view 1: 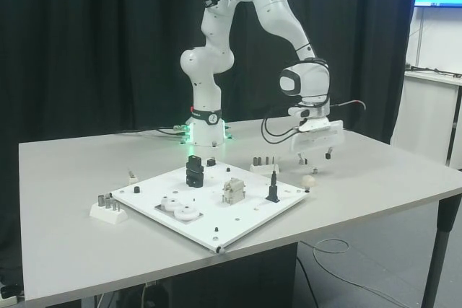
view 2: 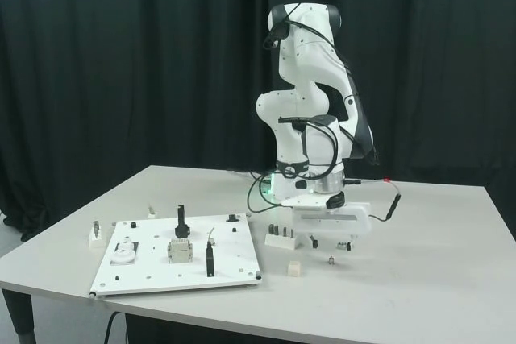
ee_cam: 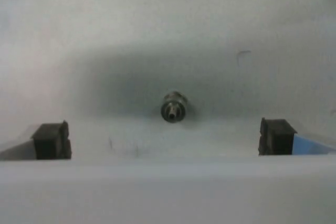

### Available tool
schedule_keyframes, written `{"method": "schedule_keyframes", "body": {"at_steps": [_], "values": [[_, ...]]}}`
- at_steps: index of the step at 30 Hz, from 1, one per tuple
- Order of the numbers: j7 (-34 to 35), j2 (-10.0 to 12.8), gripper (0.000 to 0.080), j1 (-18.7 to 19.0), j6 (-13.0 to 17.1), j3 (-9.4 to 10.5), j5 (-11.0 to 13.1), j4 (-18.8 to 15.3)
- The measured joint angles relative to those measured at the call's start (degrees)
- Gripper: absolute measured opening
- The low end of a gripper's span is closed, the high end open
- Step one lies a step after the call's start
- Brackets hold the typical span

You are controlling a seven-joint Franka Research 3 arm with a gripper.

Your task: Pick BNC.

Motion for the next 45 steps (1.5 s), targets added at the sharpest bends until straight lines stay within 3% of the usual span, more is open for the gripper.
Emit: {"method": "schedule_keyframes", "body": {"at_steps": [7,13,32,45], "values": [[12.60,0.07,0.0800,0.03,1.18,-0.01,-0.03,-0.44],[18.53,0.67,0.0800,0.12,1.84,-0.01,-0.15,-0.55],[22.14,6.27,0.0800,1.32,4.06,0.11,-0.21,1.88],[22.57,6.87,0.0800,1.57,3.83,0.09,-0.57,2.69]]}}
